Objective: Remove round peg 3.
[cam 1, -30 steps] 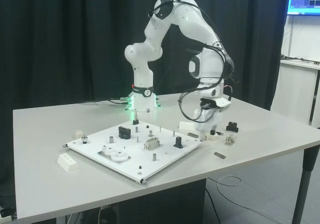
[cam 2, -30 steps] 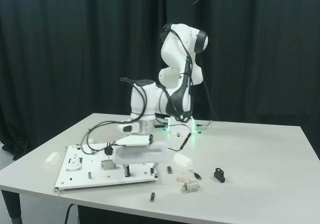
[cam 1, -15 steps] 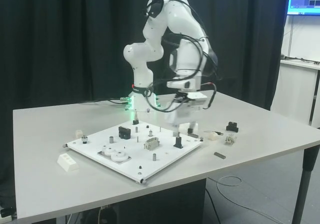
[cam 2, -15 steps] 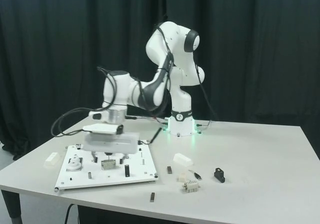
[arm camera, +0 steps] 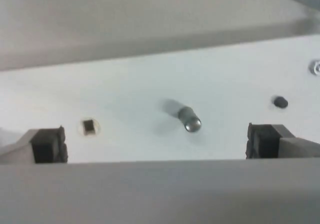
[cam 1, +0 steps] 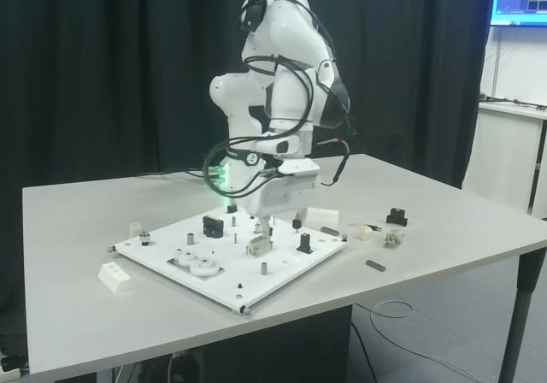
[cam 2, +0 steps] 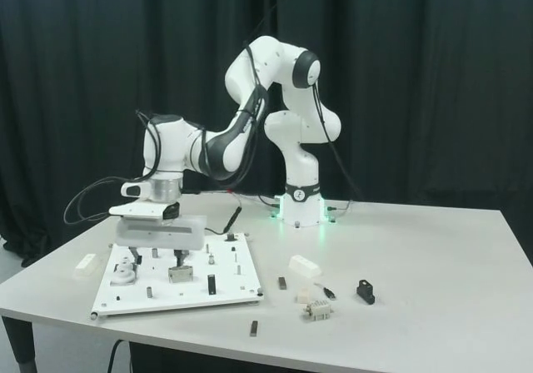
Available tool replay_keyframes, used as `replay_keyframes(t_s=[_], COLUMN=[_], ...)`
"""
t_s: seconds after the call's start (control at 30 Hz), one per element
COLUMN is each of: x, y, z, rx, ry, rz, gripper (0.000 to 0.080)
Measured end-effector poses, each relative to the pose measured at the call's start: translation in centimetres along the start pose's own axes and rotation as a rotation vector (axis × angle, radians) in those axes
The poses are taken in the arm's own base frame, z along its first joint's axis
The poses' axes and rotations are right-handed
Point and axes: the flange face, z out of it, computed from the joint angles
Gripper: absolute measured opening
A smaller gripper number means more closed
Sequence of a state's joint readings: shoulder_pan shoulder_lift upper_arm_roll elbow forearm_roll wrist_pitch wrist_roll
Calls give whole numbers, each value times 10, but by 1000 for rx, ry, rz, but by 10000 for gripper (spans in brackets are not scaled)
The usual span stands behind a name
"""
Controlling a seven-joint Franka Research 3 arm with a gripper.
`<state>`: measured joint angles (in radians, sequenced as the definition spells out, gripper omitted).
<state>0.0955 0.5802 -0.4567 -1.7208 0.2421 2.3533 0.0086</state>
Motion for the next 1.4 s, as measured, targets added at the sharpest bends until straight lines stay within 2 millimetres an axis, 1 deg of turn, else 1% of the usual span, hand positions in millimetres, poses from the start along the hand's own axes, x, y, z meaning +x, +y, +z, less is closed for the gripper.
replay_keyframes(t_s=[0.3,0.6,1.03,1.4], x=[6,14,24,27], y=[16,25,31,33], z=[24,47,67,80], rx=[-6,-1,2,3], ry=[-27,-77,-133,-154], rz=[27,60,80,85], gripper=[800,800,800,800])
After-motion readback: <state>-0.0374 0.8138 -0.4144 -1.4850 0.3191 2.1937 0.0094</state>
